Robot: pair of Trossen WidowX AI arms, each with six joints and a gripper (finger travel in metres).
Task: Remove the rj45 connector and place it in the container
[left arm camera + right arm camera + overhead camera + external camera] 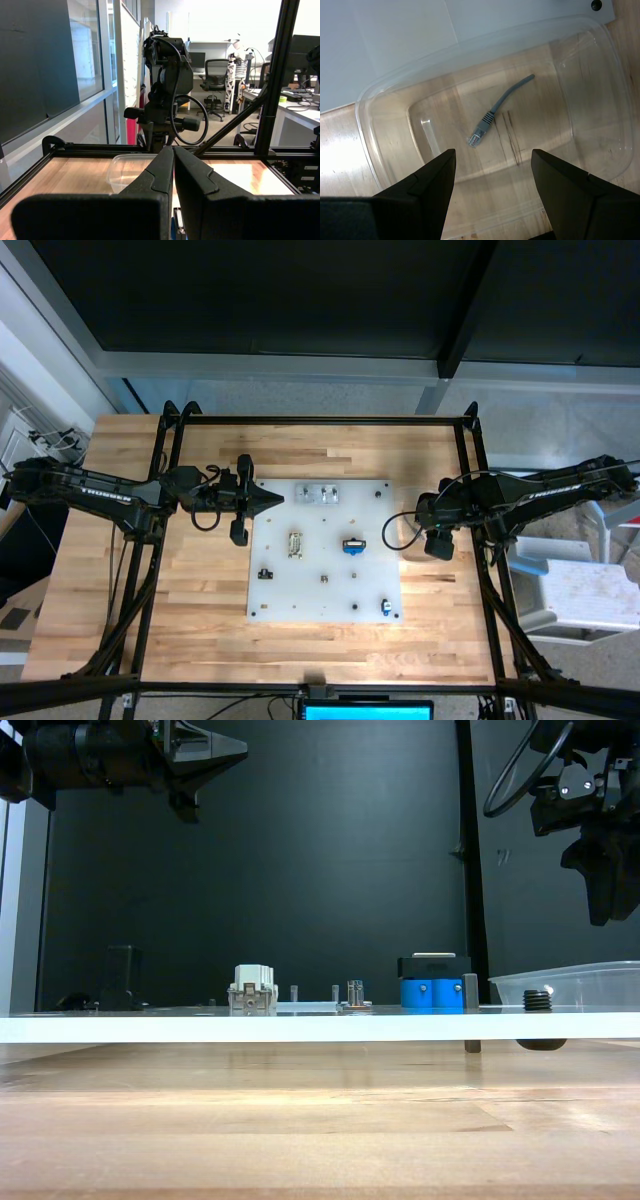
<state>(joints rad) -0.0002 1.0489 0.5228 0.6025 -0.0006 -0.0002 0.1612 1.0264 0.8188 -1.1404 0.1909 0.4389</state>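
The rj45 connector [481, 131], a clear plug on a short grey cable stub, lies flat on the floor of the container [366, 131], a clear shallow tray sitting on the wood beside the board's right edge. My right gripper [492, 154] hangs open directly above it, with nothing between its fingers and well clear of the plug. In the low view the container [575, 982] sits at the right, with the right gripper [603, 910] above it. My left gripper [274, 500] is shut and empty, hovering high over the board's left edge, its tips pressed together [173, 151].
The white task board [300, 602] carries a blue connector [352, 546], a grey-white socket [296, 543], a metal block [318, 494] and a small part [385, 607]. Black frame rails run around the wooden table [120, 570].
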